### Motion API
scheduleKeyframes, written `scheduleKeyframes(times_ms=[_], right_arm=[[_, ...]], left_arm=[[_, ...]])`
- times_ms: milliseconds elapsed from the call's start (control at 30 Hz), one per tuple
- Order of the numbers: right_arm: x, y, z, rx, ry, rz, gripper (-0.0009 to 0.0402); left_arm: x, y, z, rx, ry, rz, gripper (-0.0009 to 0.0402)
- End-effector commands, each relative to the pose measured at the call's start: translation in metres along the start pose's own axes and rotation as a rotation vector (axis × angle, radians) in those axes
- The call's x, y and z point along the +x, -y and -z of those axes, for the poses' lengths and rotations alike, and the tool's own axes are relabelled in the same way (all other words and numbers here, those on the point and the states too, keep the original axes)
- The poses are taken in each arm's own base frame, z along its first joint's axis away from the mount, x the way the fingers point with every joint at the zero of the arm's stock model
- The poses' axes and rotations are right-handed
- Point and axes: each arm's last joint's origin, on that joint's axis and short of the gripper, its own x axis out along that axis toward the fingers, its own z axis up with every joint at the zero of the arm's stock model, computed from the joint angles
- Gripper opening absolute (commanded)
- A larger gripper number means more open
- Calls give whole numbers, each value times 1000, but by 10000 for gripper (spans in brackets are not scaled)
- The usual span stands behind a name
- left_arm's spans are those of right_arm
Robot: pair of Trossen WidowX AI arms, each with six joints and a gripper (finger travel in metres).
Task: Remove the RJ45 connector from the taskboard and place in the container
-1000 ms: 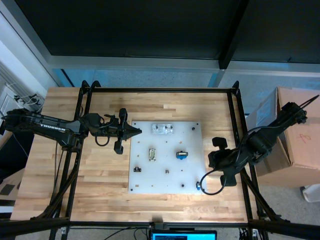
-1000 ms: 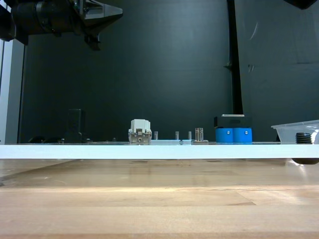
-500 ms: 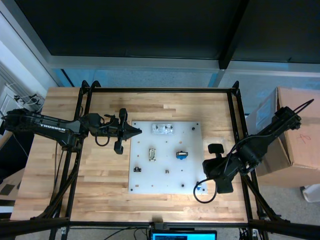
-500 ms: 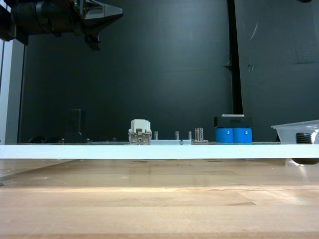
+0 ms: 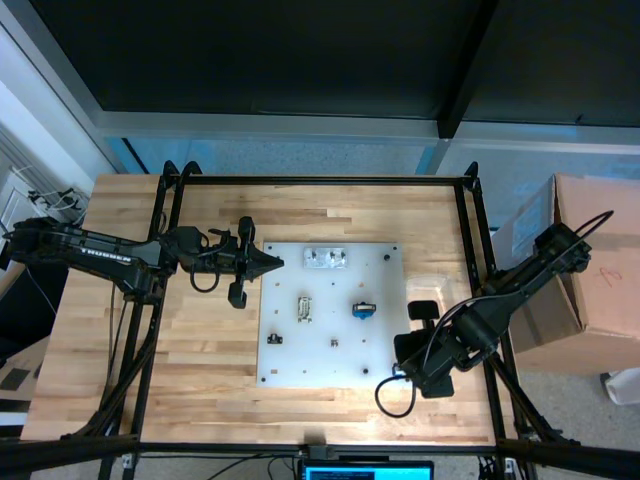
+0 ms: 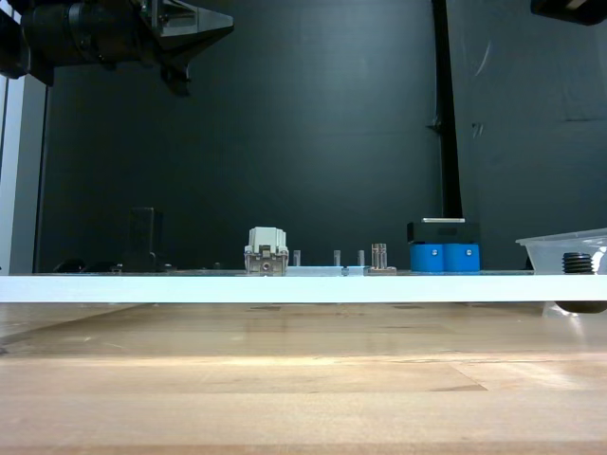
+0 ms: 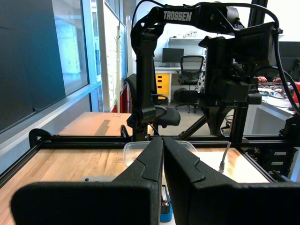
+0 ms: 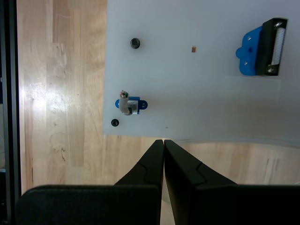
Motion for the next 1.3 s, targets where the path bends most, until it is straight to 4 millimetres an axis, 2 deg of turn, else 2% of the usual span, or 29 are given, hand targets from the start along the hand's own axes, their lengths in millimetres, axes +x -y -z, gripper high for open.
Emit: scheduleKeyframes(times_ms=[33, 267, 633, 1300], right_arm=[[4, -1, -1, 12, -3, 4, 0], [10, -6, -2, 21, -12, 10, 0], [34, -19, -6, 7, -51, 3, 0], [64, -20, 6, 19, -71, -16, 0]], left_arm=[[0, 0, 0, 0, 1, 0, 0], [0, 0, 0, 0, 1, 0, 0], [0, 0, 0, 0, 1, 0, 0], [0, 0, 0, 0, 1, 0, 0]])
